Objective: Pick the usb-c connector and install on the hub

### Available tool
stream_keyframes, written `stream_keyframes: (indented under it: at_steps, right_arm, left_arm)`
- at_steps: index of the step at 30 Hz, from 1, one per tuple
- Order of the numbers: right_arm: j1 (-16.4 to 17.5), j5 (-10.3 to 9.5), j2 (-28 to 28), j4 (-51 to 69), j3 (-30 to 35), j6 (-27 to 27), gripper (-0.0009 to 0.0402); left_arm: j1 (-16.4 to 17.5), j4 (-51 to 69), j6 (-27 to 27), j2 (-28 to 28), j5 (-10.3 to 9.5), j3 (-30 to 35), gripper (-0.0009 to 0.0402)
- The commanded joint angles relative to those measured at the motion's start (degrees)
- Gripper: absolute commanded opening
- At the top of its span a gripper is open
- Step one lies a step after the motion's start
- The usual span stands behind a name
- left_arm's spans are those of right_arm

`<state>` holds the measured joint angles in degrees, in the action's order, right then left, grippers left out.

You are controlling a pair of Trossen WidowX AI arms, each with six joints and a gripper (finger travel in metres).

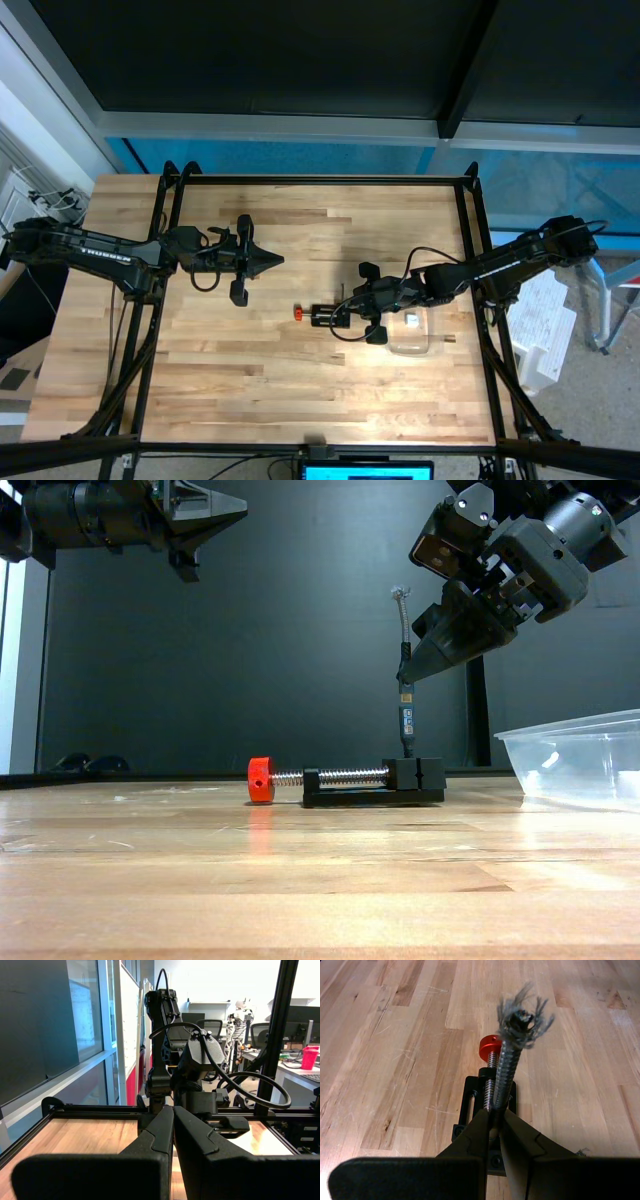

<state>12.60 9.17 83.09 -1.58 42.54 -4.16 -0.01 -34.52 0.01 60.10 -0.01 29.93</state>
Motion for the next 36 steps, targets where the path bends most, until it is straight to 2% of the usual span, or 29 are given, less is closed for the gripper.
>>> stream_keyframes:
  at_steps: [1, 36]
  right_arm:
    - [0.0, -0.31, 0.9, -0.8, 0.0, -0.1, 0.0000]
    - [0.0, -0.09, 0.9, 0.5, 0.4, 0.8, 0.0000]
  left_arm:
    - [0.0, 0.0, 0.0, 0.0, 0.00, 0.0, 0.0000]
    - [0.0, 0.0, 0.0, 0.0, 0.00, 0.0, 0.0000]
